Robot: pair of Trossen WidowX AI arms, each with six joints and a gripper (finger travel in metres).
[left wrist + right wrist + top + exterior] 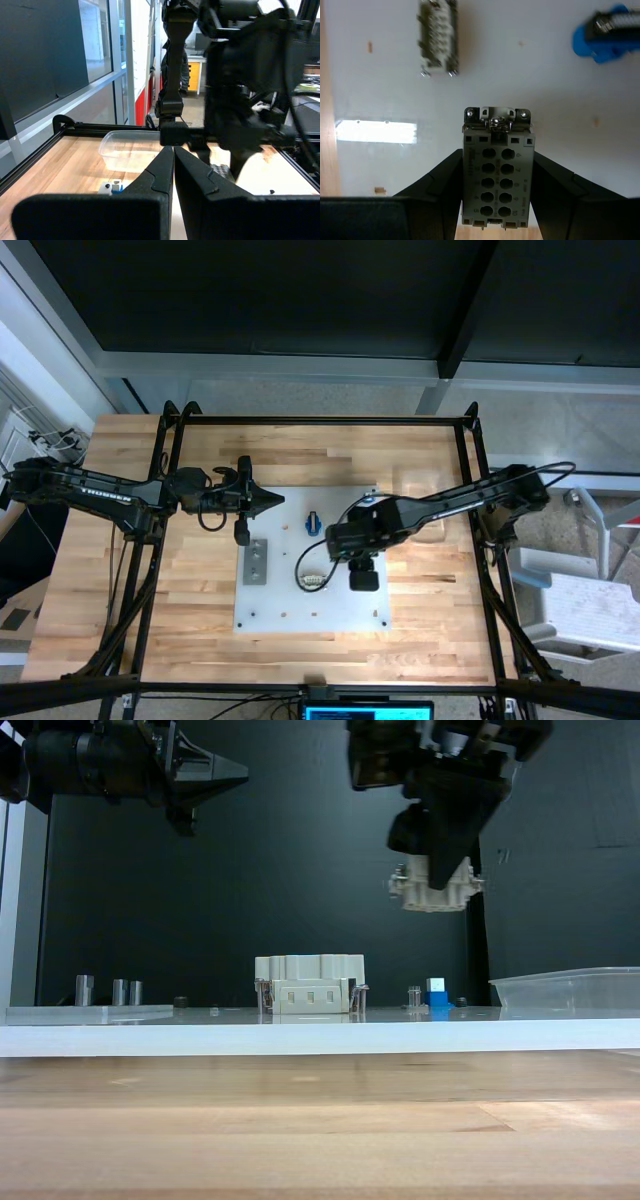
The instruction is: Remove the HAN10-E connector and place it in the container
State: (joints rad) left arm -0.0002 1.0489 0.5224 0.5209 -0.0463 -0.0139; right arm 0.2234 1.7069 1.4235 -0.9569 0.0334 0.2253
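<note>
Pincer, left: black, fingers pressed together tip to tip on nothing. It is raised over the far left edge of the white square board and looks parked.

Grey metal plate with holes: lies flat on the board's left side, below the left pincer.

Beige-grey block housing with metal clips: sits upright on the board near its middle, with nothing touching it.

Small blue piece: stands on the board, beyond and right of the housing.

Pincer, right: black, fingers narrowed onto the two long sides of the small beige-grey HAN10-E connector. The connector is held in the air, well clear of the board, with its ten-hole face towards the wrist camera.

Clear plastic rectangular container: rests on the light wooden table just off the board's right edge, under the right arm. Nothing is visible inside it.

Progress: removal looks done, since the connector is off the board and in the grip. What is left, judging from this, is to carry it right, bring it down over the container and let go.
</note>
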